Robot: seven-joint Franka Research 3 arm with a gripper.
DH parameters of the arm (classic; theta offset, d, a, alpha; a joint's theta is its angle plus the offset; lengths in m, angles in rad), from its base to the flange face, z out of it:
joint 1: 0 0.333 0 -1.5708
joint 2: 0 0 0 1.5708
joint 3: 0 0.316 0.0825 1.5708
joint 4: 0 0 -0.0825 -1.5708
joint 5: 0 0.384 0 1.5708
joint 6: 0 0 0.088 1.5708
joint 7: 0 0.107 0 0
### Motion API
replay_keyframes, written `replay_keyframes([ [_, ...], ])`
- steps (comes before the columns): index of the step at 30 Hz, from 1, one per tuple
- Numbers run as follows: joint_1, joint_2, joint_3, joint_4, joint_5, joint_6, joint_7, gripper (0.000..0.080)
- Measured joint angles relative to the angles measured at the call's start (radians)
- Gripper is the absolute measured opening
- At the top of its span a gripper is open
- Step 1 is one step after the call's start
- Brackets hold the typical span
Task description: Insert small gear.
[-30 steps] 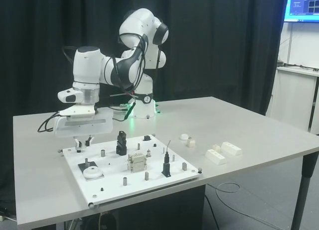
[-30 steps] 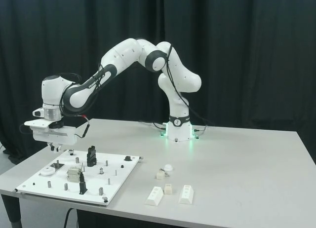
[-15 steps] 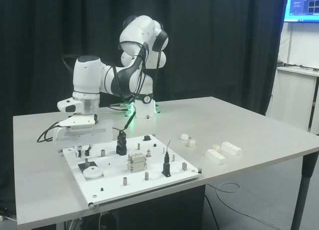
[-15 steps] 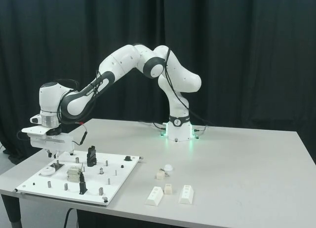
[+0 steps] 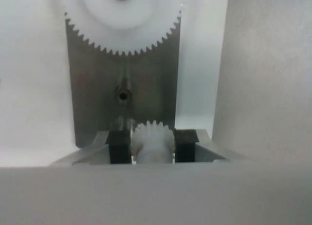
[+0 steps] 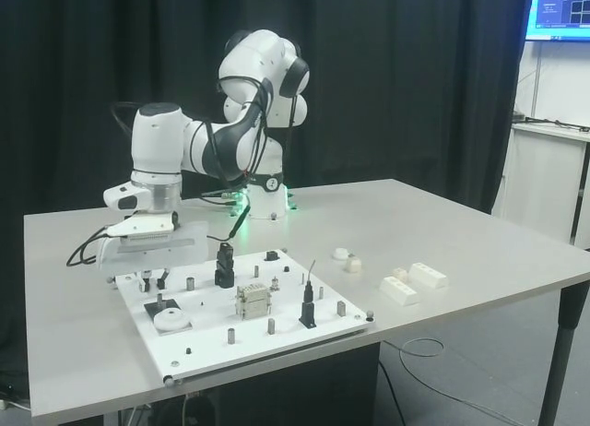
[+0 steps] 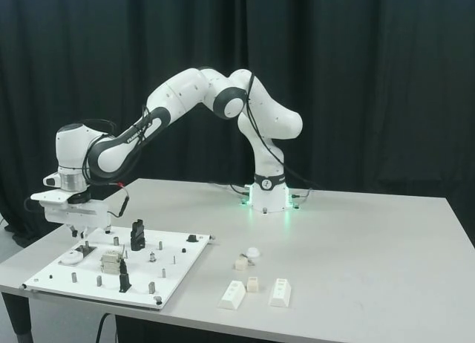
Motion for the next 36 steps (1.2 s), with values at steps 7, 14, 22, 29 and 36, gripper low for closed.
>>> replay_keyframes([
  [7,-0.010,0.000,-0.003,0.020,0.000,-0.054,0.000,0.0188],
  [14,-0.016,0.000,-0.003,0.021,0.000,-0.083,-0.011,0.0188],
  [22,-0.016,0.000,-0.002,0.020,0.002,-0.087,-0.050,0.0188],
  [29,-0.016,0.000,0.000,0.017,0.011,-0.087,-0.097,0.0188],
  [36,-0.016,0.000,0.003,0.011,0.012,-0.083,-0.118,0.0188],
])
